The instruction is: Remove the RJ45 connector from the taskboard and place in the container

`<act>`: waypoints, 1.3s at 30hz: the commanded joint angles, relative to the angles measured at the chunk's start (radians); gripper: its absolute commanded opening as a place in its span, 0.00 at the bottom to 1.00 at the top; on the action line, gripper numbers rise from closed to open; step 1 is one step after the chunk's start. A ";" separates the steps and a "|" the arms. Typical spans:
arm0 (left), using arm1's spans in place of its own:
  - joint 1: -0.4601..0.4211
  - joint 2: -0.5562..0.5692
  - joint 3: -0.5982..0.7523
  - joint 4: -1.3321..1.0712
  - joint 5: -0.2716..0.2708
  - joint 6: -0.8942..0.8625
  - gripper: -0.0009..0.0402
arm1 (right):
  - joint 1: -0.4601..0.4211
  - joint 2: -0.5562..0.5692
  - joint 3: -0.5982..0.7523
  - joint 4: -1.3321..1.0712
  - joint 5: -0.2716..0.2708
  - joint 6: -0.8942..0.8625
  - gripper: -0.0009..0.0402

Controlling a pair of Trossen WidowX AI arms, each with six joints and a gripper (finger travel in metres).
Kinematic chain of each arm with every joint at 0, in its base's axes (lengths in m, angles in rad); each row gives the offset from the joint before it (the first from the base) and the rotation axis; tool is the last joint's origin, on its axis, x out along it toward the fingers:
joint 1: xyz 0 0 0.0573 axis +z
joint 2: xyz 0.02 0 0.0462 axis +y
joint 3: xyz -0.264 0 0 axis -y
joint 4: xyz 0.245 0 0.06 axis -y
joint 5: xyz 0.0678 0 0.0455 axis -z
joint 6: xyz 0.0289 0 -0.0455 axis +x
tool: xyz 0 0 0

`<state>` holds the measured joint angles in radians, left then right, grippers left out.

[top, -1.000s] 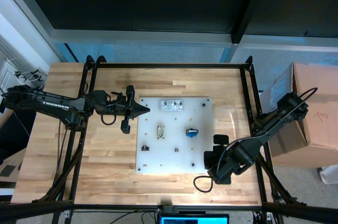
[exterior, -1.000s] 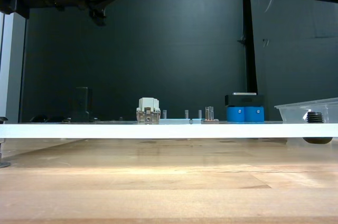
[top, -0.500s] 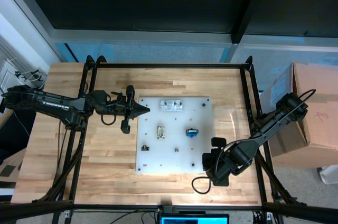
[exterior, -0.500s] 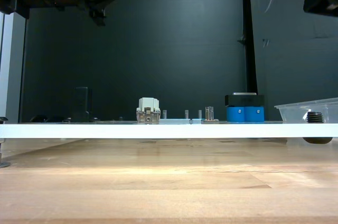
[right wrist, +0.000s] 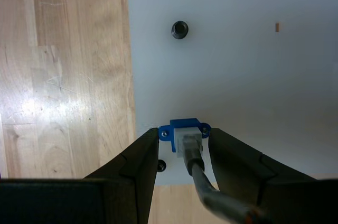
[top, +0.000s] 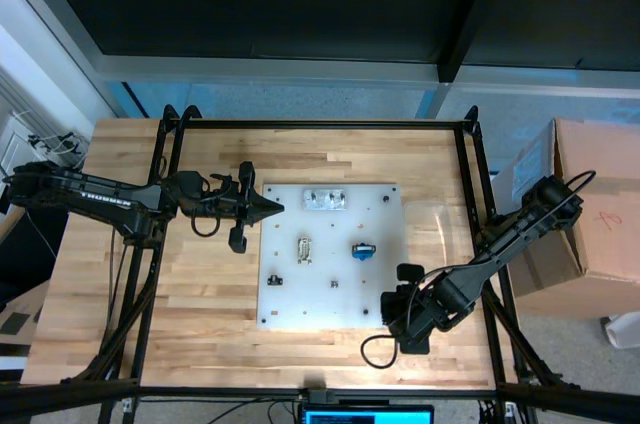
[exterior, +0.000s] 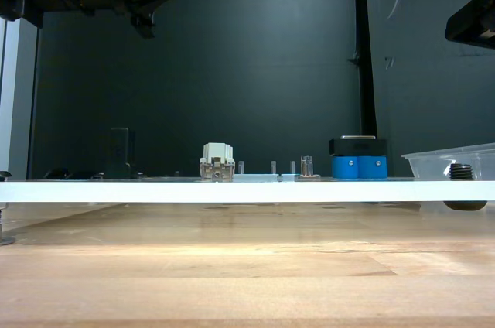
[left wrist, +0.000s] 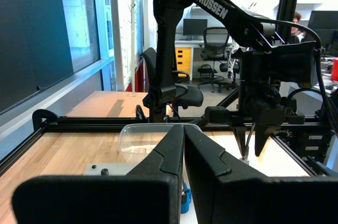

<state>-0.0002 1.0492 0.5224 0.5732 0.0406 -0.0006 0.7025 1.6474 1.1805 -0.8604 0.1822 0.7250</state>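
- The RJ45 connector (right wrist: 189, 142) sits in its blue mount (right wrist: 185, 125) on the board (right wrist: 237, 65), so I judge nothing is done yet.
- My right gripper (right wrist: 184, 135) straddles it, fingers apart, holding nothing.
- My left gripper (top: 270, 207) hovers by the board's left edge, closed and empty.
- Left to do: grasp, pull free, carry to the container (top: 440, 224).

left arm reaching in pretty much level, left gripper (top: 274, 208) hanging up high and pointing sideways toward the other arm, fingers pressing tight together, right arm bending down on the near side, right gripper (right wrist: 184, 132) aiming straight down, fingers sitting spread apart
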 commanded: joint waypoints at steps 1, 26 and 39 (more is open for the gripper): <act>0.000 0.000 0.000 0.000 0.000 0.000 0.02 | 0.000 0.021 -0.002 0.010 -0.001 0.000 0.32; 0.000 0.000 0.000 0.000 0.000 0.000 0.02 | 0.000 0.095 -0.002 0.080 -0.018 0.000 0.10; 0.000 0.000 0.000 0.000 0.000 0.000 0.02 | 0.000 0.094 -0.002 0.078 -0.018 0.000 0.02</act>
<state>-0.0002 1.0489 0.5224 0.5732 0.0406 -0.0006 0.7029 1.7439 1.1770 -0.7815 0.1566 0.7250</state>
